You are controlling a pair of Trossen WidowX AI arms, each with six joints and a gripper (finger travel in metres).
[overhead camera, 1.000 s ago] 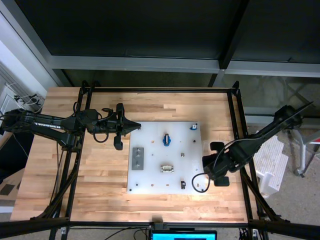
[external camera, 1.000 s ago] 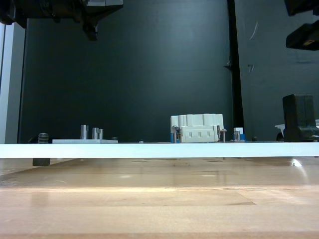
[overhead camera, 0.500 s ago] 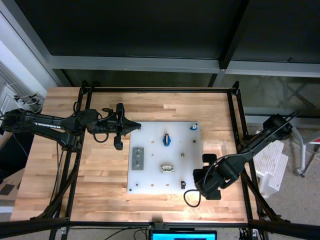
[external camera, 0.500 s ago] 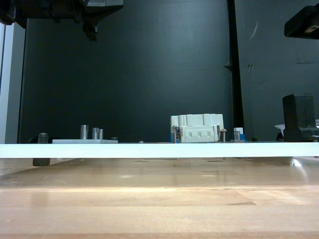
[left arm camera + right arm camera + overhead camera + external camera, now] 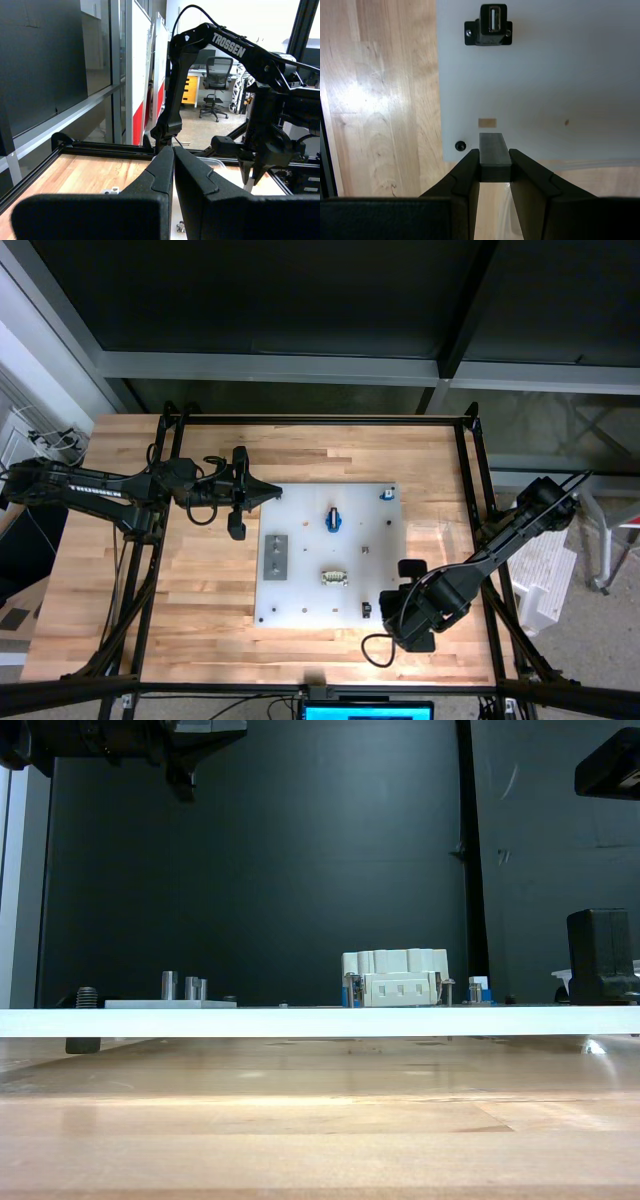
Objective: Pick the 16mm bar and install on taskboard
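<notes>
Right gripper (image 5: pixel 495 151) is clamped on the 16mm bar (image 5: pixel 495 161). The bar is dark grey, held lengthwise between both fingers (image 5: pixel 466 175), w/ its end poking out past the tips. Change vs 1 s back: this arm swung in from off the taskboard's (image 5: pixel 545 75) right side to over its near-right corner. Just ahead of the fingertips there's now a small tan rectangular slot (image 5: pixel 487 123), a black screw (image 5: pixel 460 146) just off one fingertip, and a black connector (image 5: pixel 488 25) farther ahead. Bar not seated, held clear above the board edge. Slot is prob its seat, so approach looks nearly lined up; small advance + descent still needed. Left gripper (image 5: pixel 270 494): no change, hovers by the far-left corner, fingers pressed together on nothing.
</notes>
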